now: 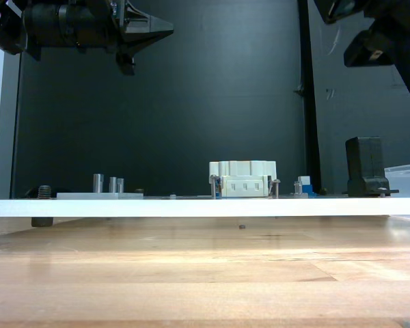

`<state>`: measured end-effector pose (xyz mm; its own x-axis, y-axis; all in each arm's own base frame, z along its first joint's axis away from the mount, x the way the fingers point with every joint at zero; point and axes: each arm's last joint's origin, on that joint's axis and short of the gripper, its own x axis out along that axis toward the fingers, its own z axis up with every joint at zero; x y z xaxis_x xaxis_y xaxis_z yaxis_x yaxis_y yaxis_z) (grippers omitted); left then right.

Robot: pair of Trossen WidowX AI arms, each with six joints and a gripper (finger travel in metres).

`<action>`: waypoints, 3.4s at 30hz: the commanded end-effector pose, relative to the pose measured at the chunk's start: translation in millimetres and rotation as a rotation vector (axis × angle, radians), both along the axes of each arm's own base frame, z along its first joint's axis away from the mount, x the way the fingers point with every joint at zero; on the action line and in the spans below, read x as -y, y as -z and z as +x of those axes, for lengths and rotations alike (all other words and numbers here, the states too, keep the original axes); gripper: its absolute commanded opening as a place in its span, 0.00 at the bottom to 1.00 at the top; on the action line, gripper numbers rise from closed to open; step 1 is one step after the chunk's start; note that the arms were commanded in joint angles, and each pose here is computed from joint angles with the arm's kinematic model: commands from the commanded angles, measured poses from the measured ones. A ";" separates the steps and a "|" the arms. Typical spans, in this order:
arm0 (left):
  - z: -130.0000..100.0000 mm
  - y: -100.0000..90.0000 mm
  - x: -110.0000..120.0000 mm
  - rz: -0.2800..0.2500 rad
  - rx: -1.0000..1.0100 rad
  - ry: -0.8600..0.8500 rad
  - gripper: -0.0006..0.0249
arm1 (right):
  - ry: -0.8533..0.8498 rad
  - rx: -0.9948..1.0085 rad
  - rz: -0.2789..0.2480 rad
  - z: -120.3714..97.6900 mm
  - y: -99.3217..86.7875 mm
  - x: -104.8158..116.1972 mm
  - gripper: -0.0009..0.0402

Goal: Pick the 16mm bar and place in it's hole on the taskboard

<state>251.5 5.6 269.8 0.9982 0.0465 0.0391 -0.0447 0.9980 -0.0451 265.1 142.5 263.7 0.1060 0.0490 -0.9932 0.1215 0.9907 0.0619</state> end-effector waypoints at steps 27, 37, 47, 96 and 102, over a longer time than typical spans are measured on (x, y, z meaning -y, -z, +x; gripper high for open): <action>0.0 -0.1 -0.1 0.000 0.000 0.000 0.02 | -0.006 -0.017 0.003 22.1 5.0 -57.4 0.80; 0.0 -0.1 -0.1 0.000 0.000 0.000 0.02 | -0.042 -0.025 -0.006 20.7 4.8 -56.8 0.78; 0.0 -0.1 -0.1 0.000 0.000 0.000 0.02 | -0.402 -0.005 -0.034 20.0 3.1 -56.3 0.79; 0.0 -0.1 -0.1 0.000 0.000 0.000 0.02 | -1.396 0.034 -0.099 25.0 76.0 -33.7 0.63; 0.4 0.4 0.0 0.000 -0.002 0.000 0.02 | -1.405 0.041 -0.100 24.1 81.2 -32.9 0.62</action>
